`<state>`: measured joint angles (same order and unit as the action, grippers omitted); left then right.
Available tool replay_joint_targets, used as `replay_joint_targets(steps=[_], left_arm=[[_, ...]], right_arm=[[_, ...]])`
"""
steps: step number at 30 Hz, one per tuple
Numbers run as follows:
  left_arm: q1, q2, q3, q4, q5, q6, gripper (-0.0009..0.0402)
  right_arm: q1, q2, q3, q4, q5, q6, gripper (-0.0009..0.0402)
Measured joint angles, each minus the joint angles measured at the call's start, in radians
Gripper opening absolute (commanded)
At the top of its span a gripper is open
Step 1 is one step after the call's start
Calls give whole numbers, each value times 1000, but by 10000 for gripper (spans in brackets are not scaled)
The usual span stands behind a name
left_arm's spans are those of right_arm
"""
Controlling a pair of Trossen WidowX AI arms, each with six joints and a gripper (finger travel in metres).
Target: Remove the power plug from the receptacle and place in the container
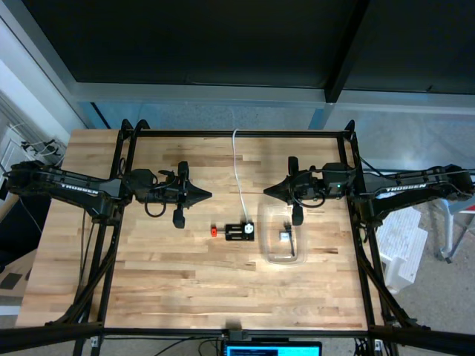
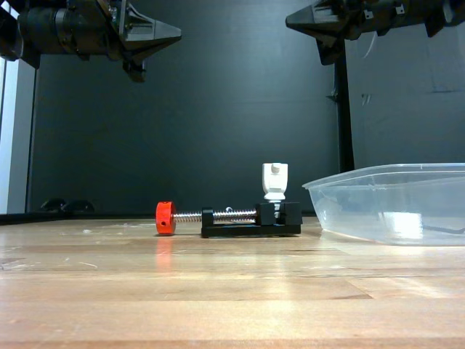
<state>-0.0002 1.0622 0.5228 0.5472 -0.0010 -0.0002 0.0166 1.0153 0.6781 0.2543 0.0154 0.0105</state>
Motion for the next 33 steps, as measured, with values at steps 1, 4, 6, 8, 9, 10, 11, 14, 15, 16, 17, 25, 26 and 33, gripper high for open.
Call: replay_joint_targets(steps=[1, 4, 6, 8, 9, 10, 11, 14, 15, 16, 17, 25, 26, 33], left_arm=[[0, 0, 0, 0, 0, 0, 0], [0, 0, 0, 0, 0, 0, 0], [0, 0, 0, 0, 0, 0, 0], [0, 0, 0, 0, 0, 0, 0], [0, 0, 0, 0, 0, 0, 0], [0, 0, 0, 0, 0, 0, 0], [0, 0, 0, 0, 0, 0, 0], [0, 0, 0, 0, 0, 0, 0], [0, 0, 0, 0, 0, 0, 0], [0, 0, 0, 0, 0, 0, 0], [0, 0, 0, 0, 0, 0, 0], [0, 0, 0, 0, 0, 0, 0], [0, 0, 0, 0, 0, 0, 0], [0, 0, 0, 0, 0, 0, 0]], right_arm=[[-2, -2, -13, 28, -9, 2, 0], [-4, -2, -47, 107, -19, 6, 0], [-4, -3, -65, 142, -19, 8, 0], [-5, -5, -79, 163, -19, 8, 0], [-5, -6, -83, 168, -20, 9, 0], [-5, -6, -86, 174, -20, 9, 0], [-5, -6, -89, 177, -20, 9, 0], [-6, -7, -94, 178, -20, 9, 0], [-6, -7, -96, 177, -20, 9, 0], [-6, -7, -98, 179, -20, 9, 0], [-6, -7, -101, 179, -20, 9, 0], [-6, -23, -144, 205, -9, 15, 0], [-6, -24, -147, 205, -9, 18, 0], [-6, -28, -152, 207, -8, 34, 0]])
